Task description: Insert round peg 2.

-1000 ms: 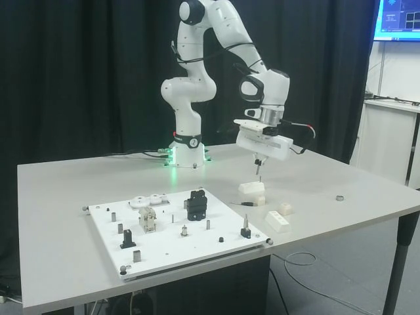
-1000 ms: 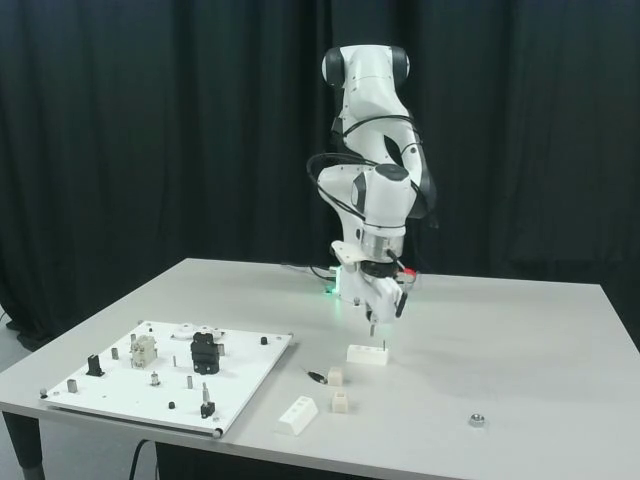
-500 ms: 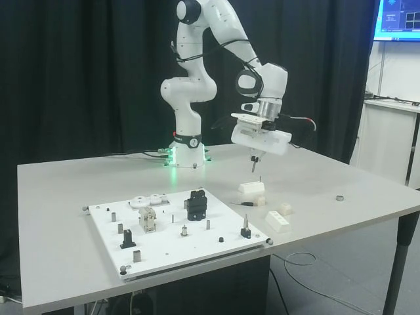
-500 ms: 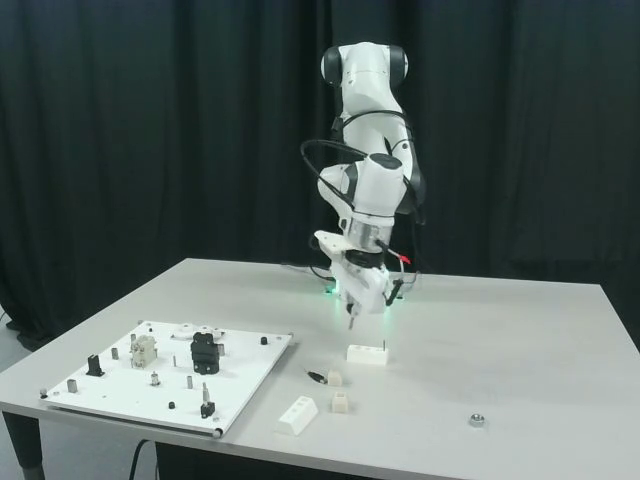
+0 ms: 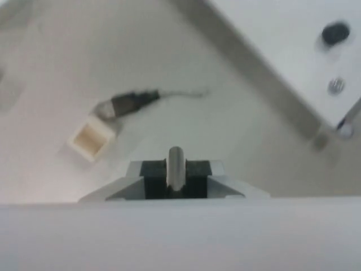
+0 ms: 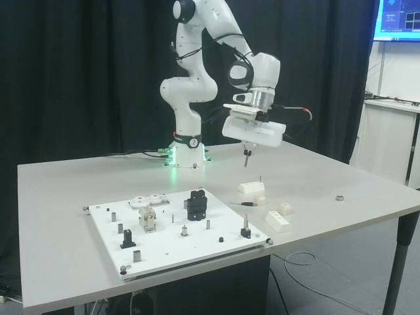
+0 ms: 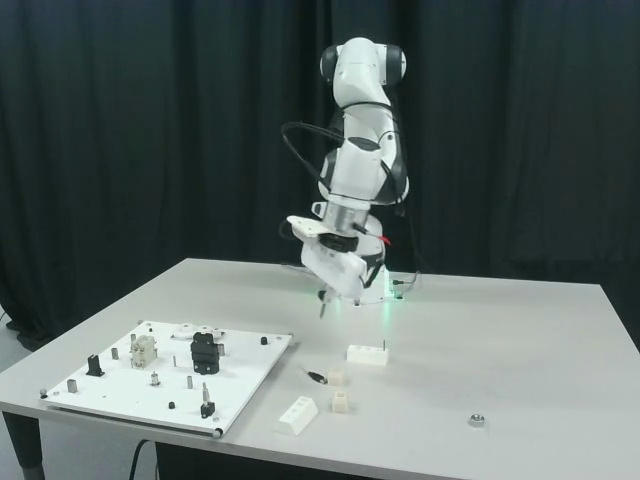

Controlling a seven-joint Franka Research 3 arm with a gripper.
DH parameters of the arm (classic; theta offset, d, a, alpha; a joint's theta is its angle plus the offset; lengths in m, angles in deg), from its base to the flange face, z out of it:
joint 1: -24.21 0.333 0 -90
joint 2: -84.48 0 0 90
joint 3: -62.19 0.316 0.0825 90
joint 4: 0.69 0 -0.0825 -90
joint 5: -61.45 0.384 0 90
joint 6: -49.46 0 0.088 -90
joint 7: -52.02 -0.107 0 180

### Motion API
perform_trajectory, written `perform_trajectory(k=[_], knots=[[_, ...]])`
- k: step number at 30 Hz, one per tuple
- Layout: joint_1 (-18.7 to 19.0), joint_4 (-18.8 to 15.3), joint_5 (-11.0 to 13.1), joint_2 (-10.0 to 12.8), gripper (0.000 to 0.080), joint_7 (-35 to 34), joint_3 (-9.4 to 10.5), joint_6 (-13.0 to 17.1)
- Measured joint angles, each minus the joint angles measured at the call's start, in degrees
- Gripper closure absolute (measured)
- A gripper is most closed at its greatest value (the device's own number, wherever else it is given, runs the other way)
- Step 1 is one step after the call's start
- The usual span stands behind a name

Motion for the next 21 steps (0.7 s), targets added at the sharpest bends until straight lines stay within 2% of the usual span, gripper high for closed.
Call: perform_trajectory(k=[10,21], knots=[[-2.1,2.1,-0.2,-0.7,0.0739,8.7,-2.69,0.1],[-3.3,5.6,-0.2,-0.7,0.0739,19.4,-7.94,0.5]])
